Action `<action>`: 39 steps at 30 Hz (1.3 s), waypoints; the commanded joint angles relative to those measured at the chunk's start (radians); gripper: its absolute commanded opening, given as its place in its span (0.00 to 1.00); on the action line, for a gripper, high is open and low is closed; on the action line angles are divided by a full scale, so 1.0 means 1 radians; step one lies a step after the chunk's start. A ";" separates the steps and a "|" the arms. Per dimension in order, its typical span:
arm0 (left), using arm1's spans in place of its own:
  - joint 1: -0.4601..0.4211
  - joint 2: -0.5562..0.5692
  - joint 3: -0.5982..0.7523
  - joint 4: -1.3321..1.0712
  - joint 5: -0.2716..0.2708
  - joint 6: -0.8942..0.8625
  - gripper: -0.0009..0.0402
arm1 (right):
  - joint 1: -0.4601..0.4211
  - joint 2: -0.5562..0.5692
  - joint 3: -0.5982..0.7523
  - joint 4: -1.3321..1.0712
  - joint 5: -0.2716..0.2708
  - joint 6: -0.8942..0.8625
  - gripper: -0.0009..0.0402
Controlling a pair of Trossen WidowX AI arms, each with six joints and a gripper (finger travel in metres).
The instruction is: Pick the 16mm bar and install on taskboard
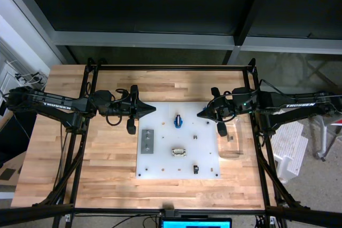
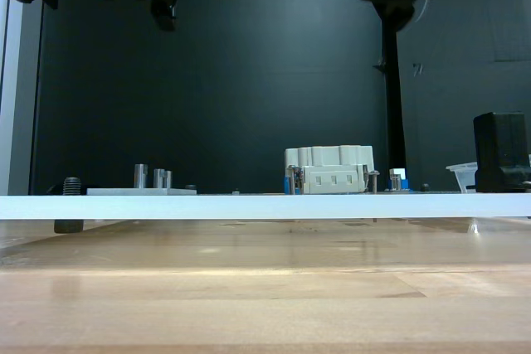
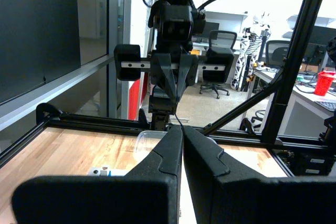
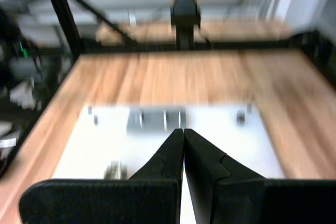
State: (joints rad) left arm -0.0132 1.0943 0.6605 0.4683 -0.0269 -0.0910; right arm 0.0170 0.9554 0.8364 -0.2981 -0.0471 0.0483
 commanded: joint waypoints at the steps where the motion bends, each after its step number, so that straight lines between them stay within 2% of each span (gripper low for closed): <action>1: 0.000 0.000 0.000 0.000 0.000 0.000 0.02 | 0.007 0.001 0.058 -0.182 0.002 0.020 0.02; 9: 0.000 0.000 0.000 0.000 0.000 0.000 0.02 | 0.058 0.001 0.150 -0.536 0.004 0.026 0.02; 20: 0.000 0.000 0.000 0.000 0.000 0.000 0.02 | 0.114 0.001 0.156 -0.808 0.006 0.052 0.02; 25: 0.000 0.000 0.000 0.000 0.000 0.000 0.02 | 0.150 0.001 0.156 -0.895 0.027 0.061 0.02; 33: 0.000 0.000 0.000 0.000 0.000 0.000 0.02 | 0.202 0.001 0.154 -0.994 0.032 0.105 0.02; 39: 0.000 0.000 0.000 0.000 0.000 0.000 0.02 | 0.257 0.002 0.153 -1.032 0.073 0.131 0.02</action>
State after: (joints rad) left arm -0.0135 1.0943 0.6605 0.4686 -0.0273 -0.0910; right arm 0.2642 0.9565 0.9905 -1.3266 0.0235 0.1780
